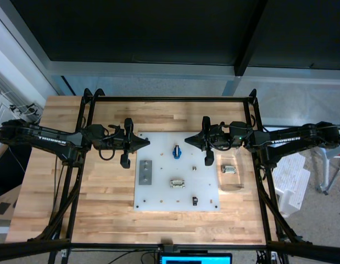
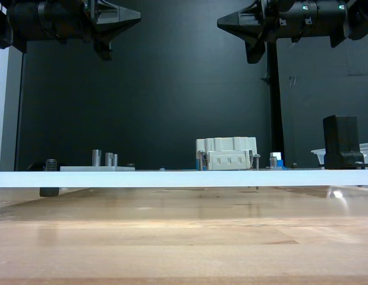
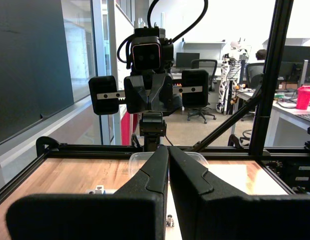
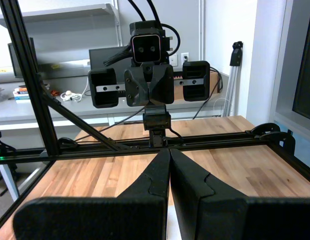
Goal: Pick the HAN10E connector and install on the hub
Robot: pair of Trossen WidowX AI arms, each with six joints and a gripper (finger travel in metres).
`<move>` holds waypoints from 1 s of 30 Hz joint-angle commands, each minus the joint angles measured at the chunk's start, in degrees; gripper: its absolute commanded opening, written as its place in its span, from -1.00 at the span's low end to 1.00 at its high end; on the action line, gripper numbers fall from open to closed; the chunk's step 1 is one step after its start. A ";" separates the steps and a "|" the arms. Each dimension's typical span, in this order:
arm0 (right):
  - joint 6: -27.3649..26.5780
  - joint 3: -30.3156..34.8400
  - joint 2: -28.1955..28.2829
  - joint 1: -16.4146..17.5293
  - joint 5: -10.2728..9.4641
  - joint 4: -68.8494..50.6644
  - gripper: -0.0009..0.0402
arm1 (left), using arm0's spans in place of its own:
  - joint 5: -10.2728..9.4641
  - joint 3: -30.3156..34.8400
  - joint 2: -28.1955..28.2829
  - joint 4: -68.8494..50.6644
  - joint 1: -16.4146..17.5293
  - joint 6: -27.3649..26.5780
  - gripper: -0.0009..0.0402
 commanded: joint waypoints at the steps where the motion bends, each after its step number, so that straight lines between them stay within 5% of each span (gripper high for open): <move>1: 0.04 0.02 0.00 0.02 0.02 0.13 -0.96 | 0.02 0.00 0.02 0.00 0.00 0.00 -0.96; 6: 3.43 0.20 -0.15 0.02 0.20 -0.94 -0.96 | 0.02 0.00 0.00 0.00 0.00 0.00 -0.96; 12: 2.54 6.19 -0.15 2.45 4.68 -19.89 -0.96 | 0.02 0.00 0.02 0.00 0.00 0.00 -0.96; 30: 4.83 22.58 -0.07 8.17 4.61 -72.15 -0.96 | 0.02 0.00 0.00 0.00 0.00 0.00 -0.96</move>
